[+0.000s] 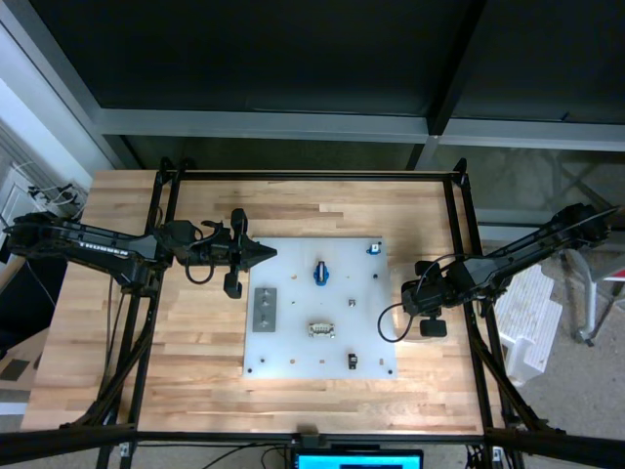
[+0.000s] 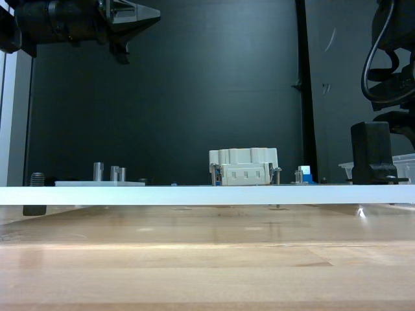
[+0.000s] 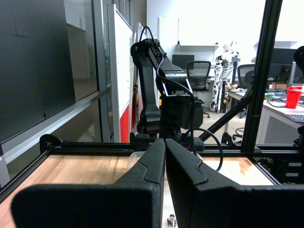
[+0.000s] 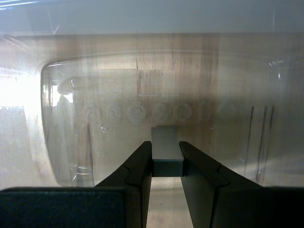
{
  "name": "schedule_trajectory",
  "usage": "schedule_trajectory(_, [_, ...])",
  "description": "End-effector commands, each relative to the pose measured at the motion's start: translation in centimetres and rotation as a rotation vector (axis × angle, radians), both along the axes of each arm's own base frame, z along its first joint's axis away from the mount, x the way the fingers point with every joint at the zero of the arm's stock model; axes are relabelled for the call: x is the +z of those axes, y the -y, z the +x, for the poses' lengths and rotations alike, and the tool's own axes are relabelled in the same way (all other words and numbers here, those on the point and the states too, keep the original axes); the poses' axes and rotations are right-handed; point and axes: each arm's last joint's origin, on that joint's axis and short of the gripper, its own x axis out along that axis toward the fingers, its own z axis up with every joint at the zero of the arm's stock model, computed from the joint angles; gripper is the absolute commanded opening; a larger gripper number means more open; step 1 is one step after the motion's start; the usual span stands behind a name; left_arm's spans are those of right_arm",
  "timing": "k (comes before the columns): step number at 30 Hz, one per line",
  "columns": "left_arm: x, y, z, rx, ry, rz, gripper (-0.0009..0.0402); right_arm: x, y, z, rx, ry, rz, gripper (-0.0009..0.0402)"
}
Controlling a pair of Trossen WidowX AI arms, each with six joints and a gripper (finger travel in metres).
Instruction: Pick the 16mm bar and install on taskboard
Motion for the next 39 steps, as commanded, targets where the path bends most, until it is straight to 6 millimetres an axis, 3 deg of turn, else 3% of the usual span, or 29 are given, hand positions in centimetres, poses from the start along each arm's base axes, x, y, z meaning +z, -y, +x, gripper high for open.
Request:
schedule_trajectory(1, [0.0, 0.0, 0.0, 0.0, 0.0, 0.0, 0.0, 0.0, 0.0, 0.0, -0.001, 0.001, 0.001, 0.0009])
schedule_trajectory(3, [0.0, 0.0, 0.0, 0.0, 0.0, 0.0, 0.0, 0.0, 0.0, 0.0, -0.001, 0.001, 0.001, -0.0002])
schedule_trajectory(12, [0.0, 0.0, 0.0, 0.0, 0.0, 0.0, 0.0, 0.8, -0.1, 0.2, -0.001, 0.001, 0.008, 0.0022])
schedule_trajectory(27, [0.0, 0.0, 0.0, 0.0, 0.0, 0.0, 0.0, 8.1, -0.3, 0.5, -0.003, -0.02, 0.001, 0.0018])
schedule_trajectory(39, [0.0, 0.0, 0.0, 0.0, 0.0, 0.0, 0.0, 8.0, -0.8, 0.8, -0.019, -0.054, -0.008, 0.0018])
